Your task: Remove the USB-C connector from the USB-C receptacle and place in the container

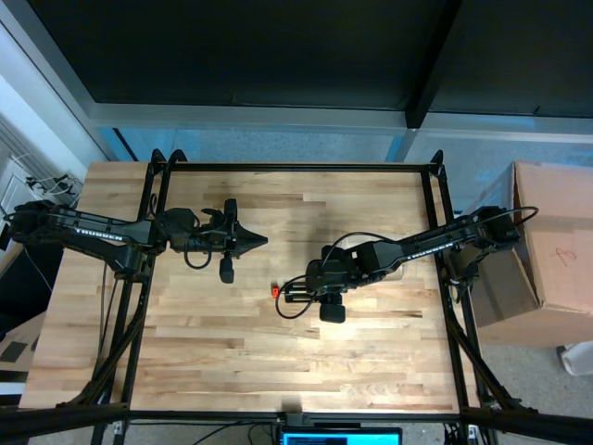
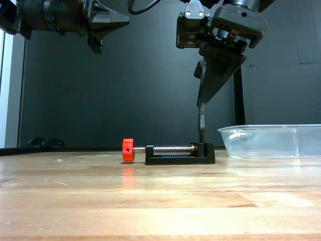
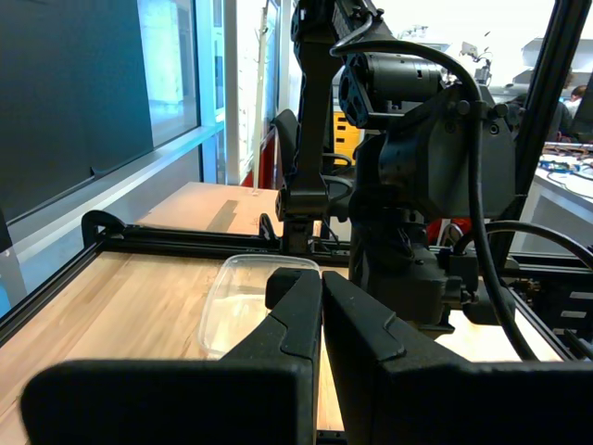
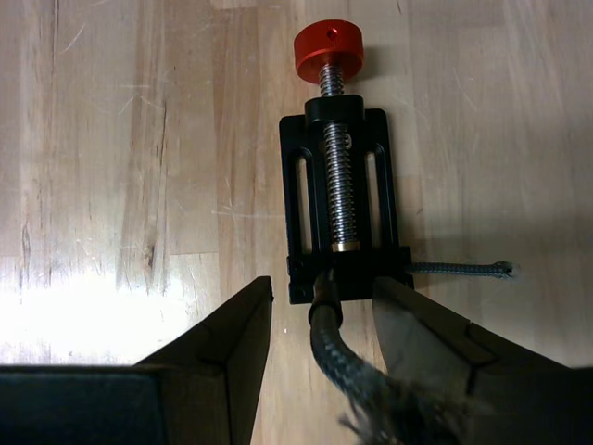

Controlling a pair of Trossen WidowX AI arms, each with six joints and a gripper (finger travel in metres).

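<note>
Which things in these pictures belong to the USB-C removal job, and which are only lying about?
Job:
USB-C connector, upright in the USB-C receptacle, which the red-knobbed clamp holds
container, on the table
right gripper, open, astride the cable above the connector
left gripper, shut, raised over the table's left part

Lying about:
cardboard box, off the table's right edge

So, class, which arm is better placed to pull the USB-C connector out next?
Right, probably. The right gripper is open directly over the USB-C connector, which stands upright in its receptacle, cable between the fingers. The left gripper is shut, raised and off to the side.
</note>
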